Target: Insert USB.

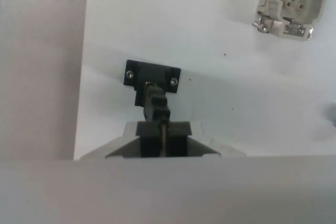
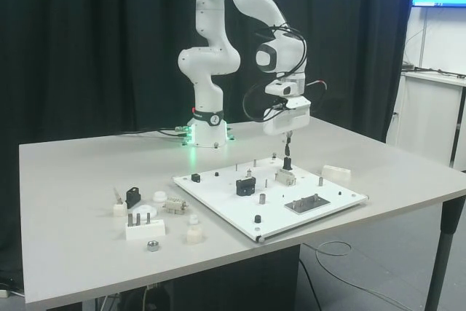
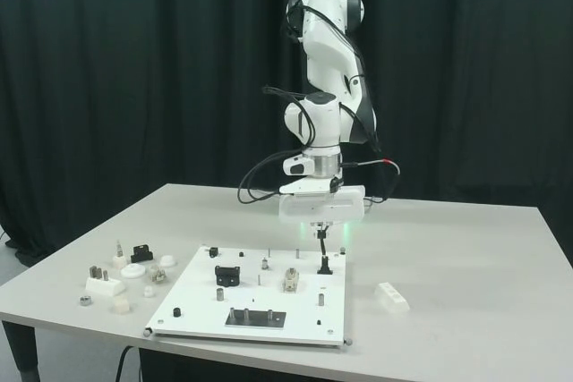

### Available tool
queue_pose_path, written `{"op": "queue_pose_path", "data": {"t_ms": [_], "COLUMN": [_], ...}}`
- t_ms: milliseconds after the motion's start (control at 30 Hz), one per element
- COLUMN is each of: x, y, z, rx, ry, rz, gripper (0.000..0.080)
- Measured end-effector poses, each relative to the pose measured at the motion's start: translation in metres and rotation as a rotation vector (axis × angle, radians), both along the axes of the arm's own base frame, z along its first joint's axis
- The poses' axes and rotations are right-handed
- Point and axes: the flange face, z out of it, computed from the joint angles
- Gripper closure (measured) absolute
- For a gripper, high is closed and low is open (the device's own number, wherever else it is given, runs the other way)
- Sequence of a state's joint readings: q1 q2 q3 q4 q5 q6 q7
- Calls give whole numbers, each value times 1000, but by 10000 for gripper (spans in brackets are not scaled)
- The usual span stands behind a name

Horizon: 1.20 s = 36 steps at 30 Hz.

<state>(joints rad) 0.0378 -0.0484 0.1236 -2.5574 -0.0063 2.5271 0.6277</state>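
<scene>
White board is sitting on the grey table, near the front edge, and the white Franka arm is reaching out over its far side. The jaws are pinching the black USB plug tight between them, holding it upright with its tip pointing down. In the wrist view the plug's end is meeting the black USB socket, a small block screwed to the board with a screw at each side. Whether it's sitting partway in or just touching the mouth, I can't tell. In the second room view the plug is hanging straight under the gripper, right on top of the socket near the board's far edge.

A pale multi-pin connector is bolted to the board close by. More stuff is sharing the board: a black block, a grey metal plate with pegs, plus a few small pegs.

Off the board, toward the table's left end, loose parts are lying around: a white block with two pegs, a black bracket, a nut. A small white piece is sitting on the table on the board's other side.
</scene>
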Motion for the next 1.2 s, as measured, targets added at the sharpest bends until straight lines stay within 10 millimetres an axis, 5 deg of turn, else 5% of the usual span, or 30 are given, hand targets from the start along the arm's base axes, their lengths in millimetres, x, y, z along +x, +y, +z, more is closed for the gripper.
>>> {"op": "queue_pose_path", "data": {"t_ms": [1200], "x": [-4], "y": [8], "z": [-4], "rx": [9], "ry": [18], "rz": [-22], "gripper": [780]}}
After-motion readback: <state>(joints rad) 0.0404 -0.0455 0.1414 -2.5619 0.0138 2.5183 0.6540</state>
